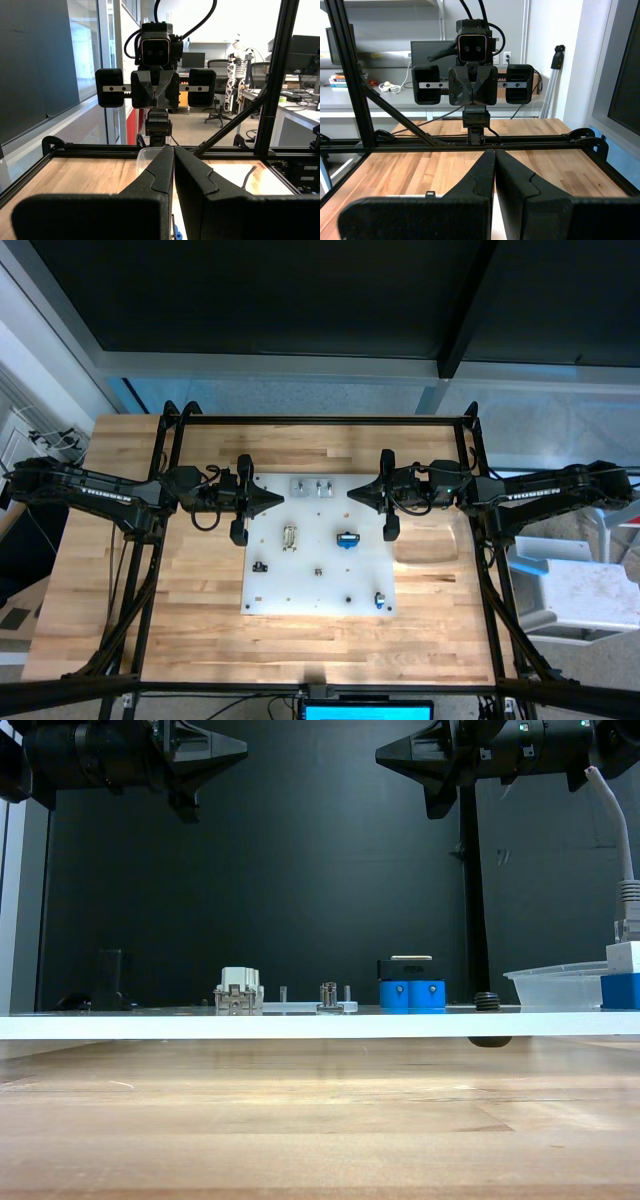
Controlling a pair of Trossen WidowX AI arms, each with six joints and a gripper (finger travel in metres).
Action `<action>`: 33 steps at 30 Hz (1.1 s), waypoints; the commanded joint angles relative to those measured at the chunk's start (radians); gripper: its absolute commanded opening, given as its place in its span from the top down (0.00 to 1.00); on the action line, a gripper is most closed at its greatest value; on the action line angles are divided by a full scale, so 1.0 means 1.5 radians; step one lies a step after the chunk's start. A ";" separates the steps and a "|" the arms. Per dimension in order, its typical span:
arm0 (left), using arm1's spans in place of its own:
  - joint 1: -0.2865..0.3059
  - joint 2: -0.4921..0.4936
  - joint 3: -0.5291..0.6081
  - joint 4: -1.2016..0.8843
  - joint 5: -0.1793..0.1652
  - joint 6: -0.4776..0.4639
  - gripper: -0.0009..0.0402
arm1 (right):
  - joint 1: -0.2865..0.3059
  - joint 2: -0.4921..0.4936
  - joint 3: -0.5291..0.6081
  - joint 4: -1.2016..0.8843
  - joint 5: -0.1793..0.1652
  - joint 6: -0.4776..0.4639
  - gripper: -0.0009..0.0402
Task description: Remove the rj45 connector and place it in the container
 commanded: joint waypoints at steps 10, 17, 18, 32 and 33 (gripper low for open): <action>0.000 0.000 0.000 0.000 0.000 0.000 0.98 | 0.001 0.000 0.000 0.000 -0.002 0.000 0.98; 0.000 0.000 0.000 0.000 0.000 0.000 0.98 | 0.002 0.000 0.036 -0.145 -0.004 0.000 0.98; 0.000 0.000 0.000 0.000 0.000 0.000 0.98 | 0.003 0.000 0.048 -0.186 -0.005 0.000 0.98; 0.000 0.000 0.000 0.000 0.000 0.000 0.98 | 0.038 0.001 0.153 -0.651 0.001 0.018 0.98; 0.000 0.000 0.000 0.000 0.000 0.000 0.98 | 0.041 0.001 0.155 -0.672 0.001 0.019 0.98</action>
